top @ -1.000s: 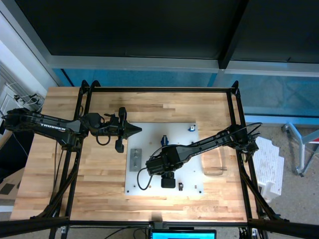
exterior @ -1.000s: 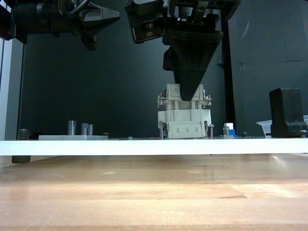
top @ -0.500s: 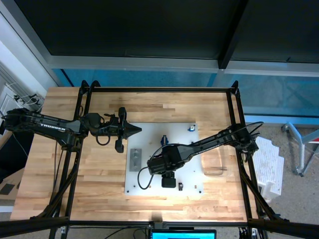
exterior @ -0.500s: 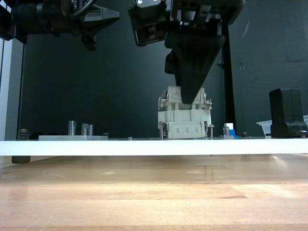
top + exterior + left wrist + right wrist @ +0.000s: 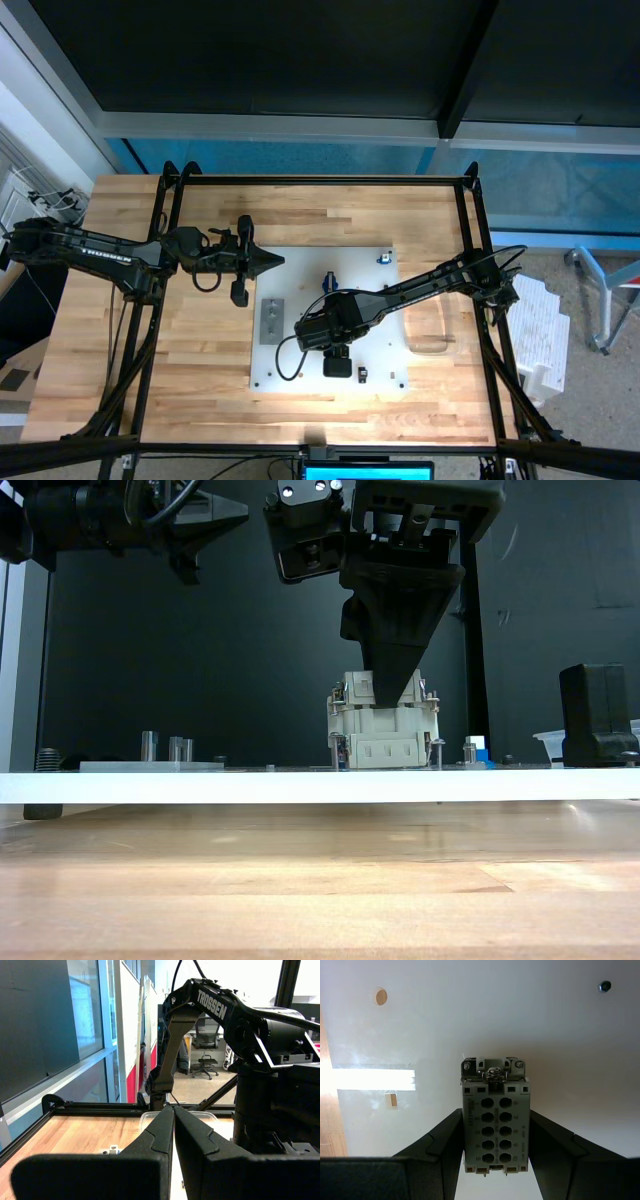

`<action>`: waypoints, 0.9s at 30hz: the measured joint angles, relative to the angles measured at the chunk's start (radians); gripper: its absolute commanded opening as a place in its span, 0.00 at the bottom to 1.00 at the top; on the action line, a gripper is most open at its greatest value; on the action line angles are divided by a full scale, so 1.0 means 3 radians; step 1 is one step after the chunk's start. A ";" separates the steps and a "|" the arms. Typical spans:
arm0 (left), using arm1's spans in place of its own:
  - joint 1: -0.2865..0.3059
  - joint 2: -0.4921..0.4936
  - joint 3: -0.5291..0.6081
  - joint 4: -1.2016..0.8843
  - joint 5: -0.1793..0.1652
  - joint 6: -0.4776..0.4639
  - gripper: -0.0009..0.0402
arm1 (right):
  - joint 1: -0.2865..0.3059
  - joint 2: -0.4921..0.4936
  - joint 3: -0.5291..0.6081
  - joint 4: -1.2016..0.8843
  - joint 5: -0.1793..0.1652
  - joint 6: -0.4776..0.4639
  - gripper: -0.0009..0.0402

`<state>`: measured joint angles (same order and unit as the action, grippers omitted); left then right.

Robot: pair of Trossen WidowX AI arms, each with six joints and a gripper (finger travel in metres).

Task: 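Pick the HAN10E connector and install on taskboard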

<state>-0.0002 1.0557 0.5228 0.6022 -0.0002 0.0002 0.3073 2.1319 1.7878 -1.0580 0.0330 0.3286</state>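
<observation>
Right end effector (image 5: 388, 683), vertical, grips HAN10E connector (image 5: 494, 1122) — left end effector (image 5: 173, 1115) aloft.

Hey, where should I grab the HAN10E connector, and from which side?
Pinch the HAN10E connector across its two long, flat side walls, coming straight down from above the taskboard, as the right gripper does. Its pin-hole face points up, and its short ends carry screws and tabs. The left gripper is parked shut, high near the board's far left corner.
</observation>
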 measured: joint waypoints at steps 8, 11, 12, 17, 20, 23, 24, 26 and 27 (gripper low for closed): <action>0.0000 -0.0001 0.0000 -0.0001 0.0000 0.0000 0.02 | 0.0000 0.0000 -0.0003 -0.0001 0.0000 0.0005 0.09; 0.0000 0.0000 0.0000 -0.0001 0.0000 -0.0001 0.02 | 0.0000 -0.0001 0.0003 -0.0003 0.0000 0.0006 0.14; 0.0000 -0.0001 0.0000 -0.0001 -0.0001 0.0000 0.02 | 0.0000 -0.0001 0.0006 -0.0006 0.0000 0.0008 0.17; 0.0000 -0.0001 -0.0001 -0.0001 0.0000 -0.0001 0.02 | 0.0000 -0.0020 0.0006 0.0005 0.0000 0.0008 0.27; 0.0000 -0.0001 -0.0001 -0.0001 -0.0001 0.0000 0.02 | 0.0001 -0.0039 0.0003 0.0009 -0.0001 0.0008 0.35; 0.0000 0.0000 0.0000 -0.0001 0.0000 0.0000 0.02 | 0.0001 -0.0061 -0.0001 0.0010 -0.0004 0.0009 0.44; 0.0000 0.0000 0.0000 -0.0001 -0.0001 0.0000 0.02 | 0.0001 -0.0064 -0.0001 0.0010 -0.0003 0.0017 0.47; 0.0000 -0.0001 -0.0001 -0.0001 0.0000 0.0000 0.02 | 0.0001 -0.0067 -0.0008 -0.0001 -0.0010 0.0019 0.53; 0.0000 -0.0001 0.0000 -0.0001 0.0000 0.0000 0.02 | 0.0001 -0.0067 -0.0008 -0.0004 -0.0009 0.0019 0.57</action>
<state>-0.0002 1.0554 0.5228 0.6018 -0.0002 0.0002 0.3077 2.1117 1.7855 -1.0592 0.0303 0.3344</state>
